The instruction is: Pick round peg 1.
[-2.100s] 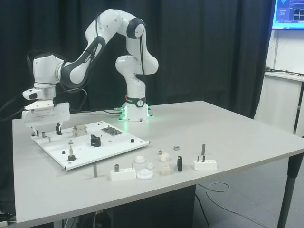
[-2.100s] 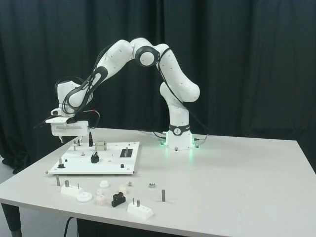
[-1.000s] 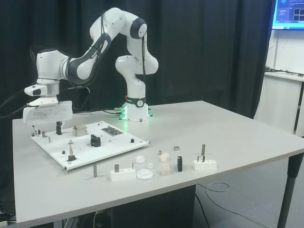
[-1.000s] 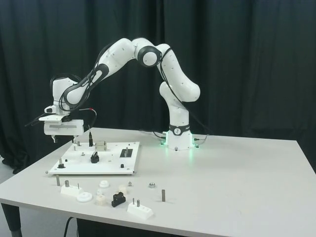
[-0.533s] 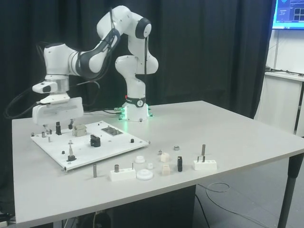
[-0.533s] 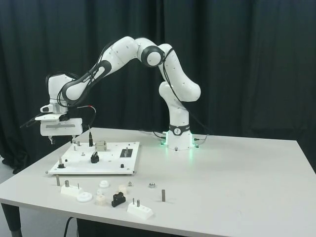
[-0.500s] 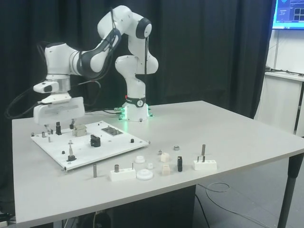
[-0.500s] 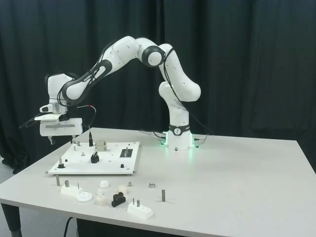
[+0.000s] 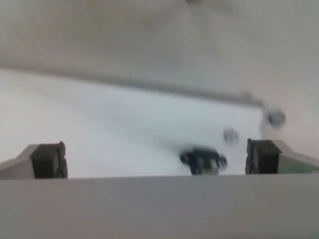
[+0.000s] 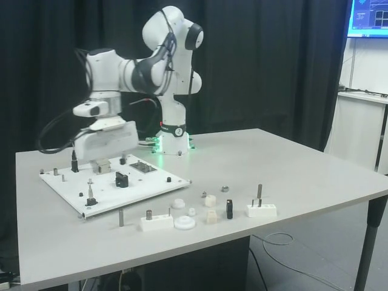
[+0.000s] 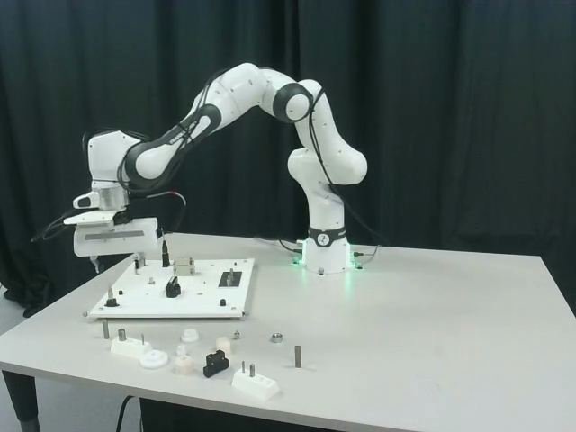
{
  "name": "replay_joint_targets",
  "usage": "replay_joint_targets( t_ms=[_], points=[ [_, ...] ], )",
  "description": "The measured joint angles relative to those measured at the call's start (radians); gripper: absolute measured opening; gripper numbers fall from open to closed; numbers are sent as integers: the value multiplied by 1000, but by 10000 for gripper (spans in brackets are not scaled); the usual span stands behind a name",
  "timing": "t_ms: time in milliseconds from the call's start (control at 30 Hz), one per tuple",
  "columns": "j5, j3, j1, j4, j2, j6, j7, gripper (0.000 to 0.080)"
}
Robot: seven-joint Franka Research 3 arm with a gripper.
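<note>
Wrist view: hand spread wide and gripping nothing, poised over a white board. First room view: small round peg upright near the board's far corner on the grey bench, apart from the hand. Second room view: white arm arched over the board.

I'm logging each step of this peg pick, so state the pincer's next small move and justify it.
Probably a level move off the white rectangular board toward the upright grey round pegs on the grey table in front of it, not descending yet. The pincer is open, empty and hangs above the board's upright parts; nothing marks which peg is number 1.
</note>
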Motion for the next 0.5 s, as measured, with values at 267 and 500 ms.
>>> replay_joint_targets(
  t_ms=[267, 500],
  points=[
    [0, 1, 88, 0, 11, 1, 31, 800],
    [-2, 1, 154, 0, 39, 27, 42, 800]
  ],
)
